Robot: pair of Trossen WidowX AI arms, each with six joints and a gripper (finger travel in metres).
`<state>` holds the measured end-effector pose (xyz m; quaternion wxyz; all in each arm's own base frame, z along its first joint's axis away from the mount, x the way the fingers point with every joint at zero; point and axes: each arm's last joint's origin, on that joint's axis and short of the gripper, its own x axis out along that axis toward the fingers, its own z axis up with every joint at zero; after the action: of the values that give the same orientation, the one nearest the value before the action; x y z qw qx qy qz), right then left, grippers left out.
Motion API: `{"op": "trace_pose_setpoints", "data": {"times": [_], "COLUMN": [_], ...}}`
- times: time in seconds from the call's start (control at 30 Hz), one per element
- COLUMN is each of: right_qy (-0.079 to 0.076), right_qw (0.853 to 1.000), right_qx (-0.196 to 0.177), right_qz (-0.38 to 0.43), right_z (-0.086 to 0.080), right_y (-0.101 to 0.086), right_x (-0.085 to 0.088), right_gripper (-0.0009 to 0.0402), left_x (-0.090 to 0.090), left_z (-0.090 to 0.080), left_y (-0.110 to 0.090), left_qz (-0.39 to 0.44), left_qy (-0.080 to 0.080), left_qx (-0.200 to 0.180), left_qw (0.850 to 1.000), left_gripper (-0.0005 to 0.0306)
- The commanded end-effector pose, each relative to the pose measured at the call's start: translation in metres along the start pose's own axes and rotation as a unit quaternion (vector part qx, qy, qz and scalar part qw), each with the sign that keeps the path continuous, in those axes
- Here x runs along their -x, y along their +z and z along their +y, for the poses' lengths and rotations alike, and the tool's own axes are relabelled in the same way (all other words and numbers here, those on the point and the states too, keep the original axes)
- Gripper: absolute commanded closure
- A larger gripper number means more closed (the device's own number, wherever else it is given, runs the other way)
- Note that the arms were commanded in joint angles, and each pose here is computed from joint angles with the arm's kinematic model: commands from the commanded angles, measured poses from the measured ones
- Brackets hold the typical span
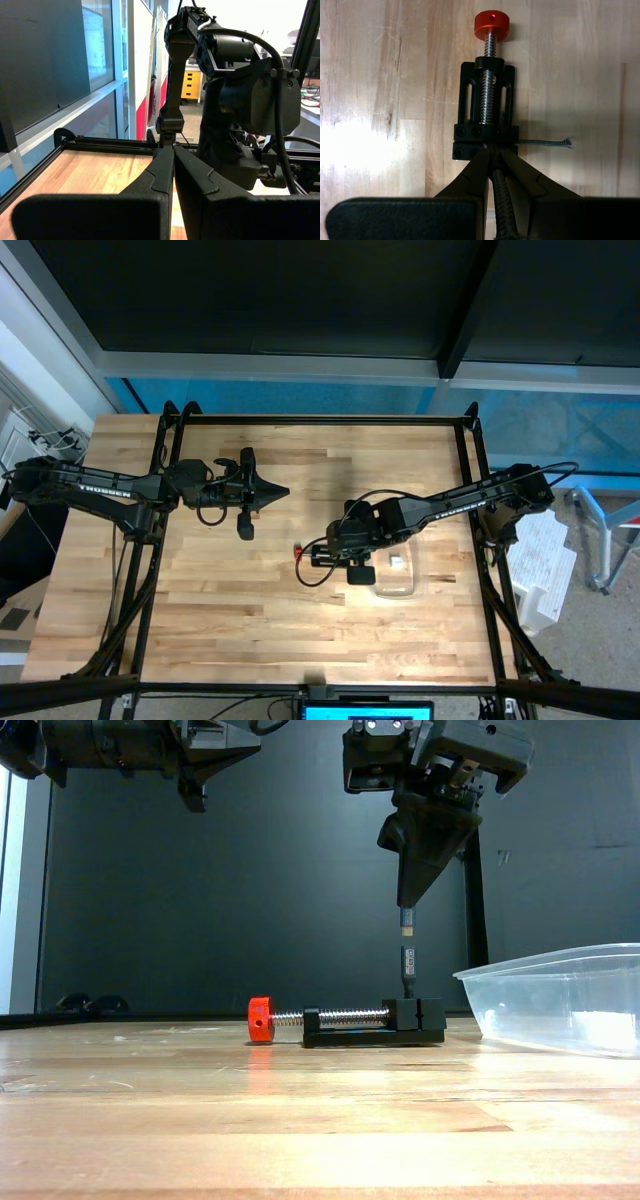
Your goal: Pick the usb-c connector and install on the hub
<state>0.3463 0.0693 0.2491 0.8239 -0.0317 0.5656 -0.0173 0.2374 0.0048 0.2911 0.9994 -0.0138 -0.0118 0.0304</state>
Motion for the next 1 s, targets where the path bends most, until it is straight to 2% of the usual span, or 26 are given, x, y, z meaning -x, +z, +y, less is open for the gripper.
{"op": "trace_pose_setpoints", "data": {"times": [0.03,1.0], "right_qy": [0.0,0.0], "right_qw": [1.0,1.0], "right_qx": [-0.003,-0.015], "right_qz": [0.001,-0.002], "right_z": [0.0001,0.0005], "right_y": [-0.0002,-0.003], "right_x": [-0.0008,-0.0072], "right_gripper": [0.0393,0.0393], "left_x": [-0.0001,-0.0001], "left_z": [0.0001,0.0001], "left_y": [0.0001,0.0001], "left_qz": [0.0,0.0], "left_qy": [0.0,0.0], "left_qx": [0.0,0.0], "left_qw": [1.0,1.0], "left_gripper": [0.03,0.03]}}
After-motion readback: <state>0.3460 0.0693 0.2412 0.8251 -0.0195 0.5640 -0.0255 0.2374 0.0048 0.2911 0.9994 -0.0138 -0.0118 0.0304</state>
